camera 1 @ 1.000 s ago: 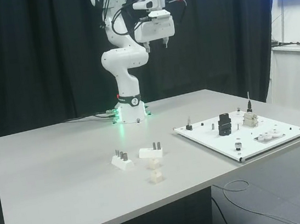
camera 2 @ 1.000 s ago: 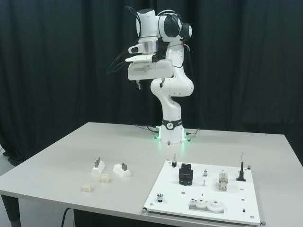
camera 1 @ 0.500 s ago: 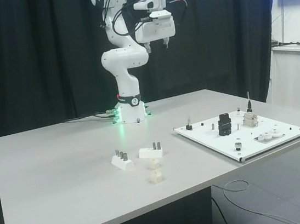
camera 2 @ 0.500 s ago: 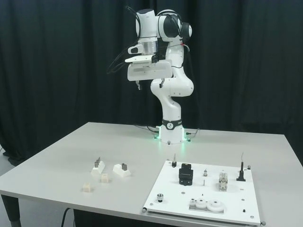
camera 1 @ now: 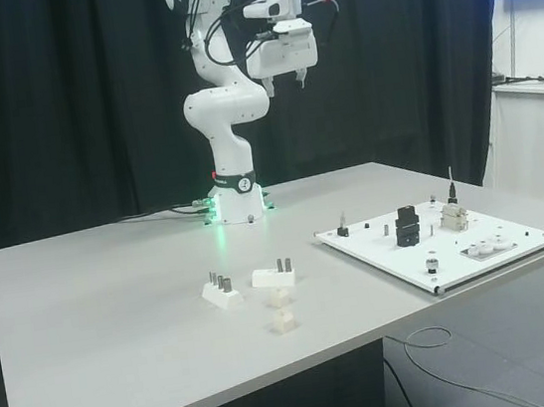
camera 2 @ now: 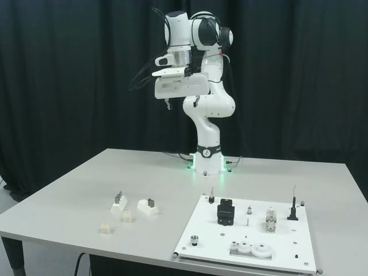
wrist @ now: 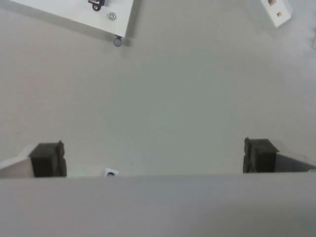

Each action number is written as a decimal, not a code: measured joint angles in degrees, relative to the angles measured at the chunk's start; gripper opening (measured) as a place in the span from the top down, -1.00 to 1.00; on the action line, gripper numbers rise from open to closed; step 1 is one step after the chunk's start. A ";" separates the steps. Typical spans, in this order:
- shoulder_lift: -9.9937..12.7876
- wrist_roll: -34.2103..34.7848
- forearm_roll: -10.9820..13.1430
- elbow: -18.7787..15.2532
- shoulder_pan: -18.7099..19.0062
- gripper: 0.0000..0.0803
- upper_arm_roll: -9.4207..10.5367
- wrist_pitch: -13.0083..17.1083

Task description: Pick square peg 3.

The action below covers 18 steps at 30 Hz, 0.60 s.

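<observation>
- gripper [camera 1: 283, 82] high above tabletop [camera 1: 102, 286], fingers spread wide, empty
- pegs [camera 1: 220, 283] stand upright, long axis vertical, in white block [camera 1: 220, 295] mid-tabletop, well apart from gripper
- which one is peg 3: can't tell

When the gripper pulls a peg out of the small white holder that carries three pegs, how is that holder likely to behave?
The white holder looks small and probably light, standing loose on the grey table, so it may lift or slide with a tight peg. Its pegs look thin, upright and rigid, unlikely to bend. The gripper hangs high above.
</observation>
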 joint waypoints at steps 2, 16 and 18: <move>0.06 -0.34 -0.08 0.02 0.00 -0.99 0.00 0.04; 0.50 -4.37 -0.43 0.04 -0.14 -0.99 -0.14 0.79; 0.56 -4.80 -0.51 0.04 -0.14 -0.99 -0.20 0.83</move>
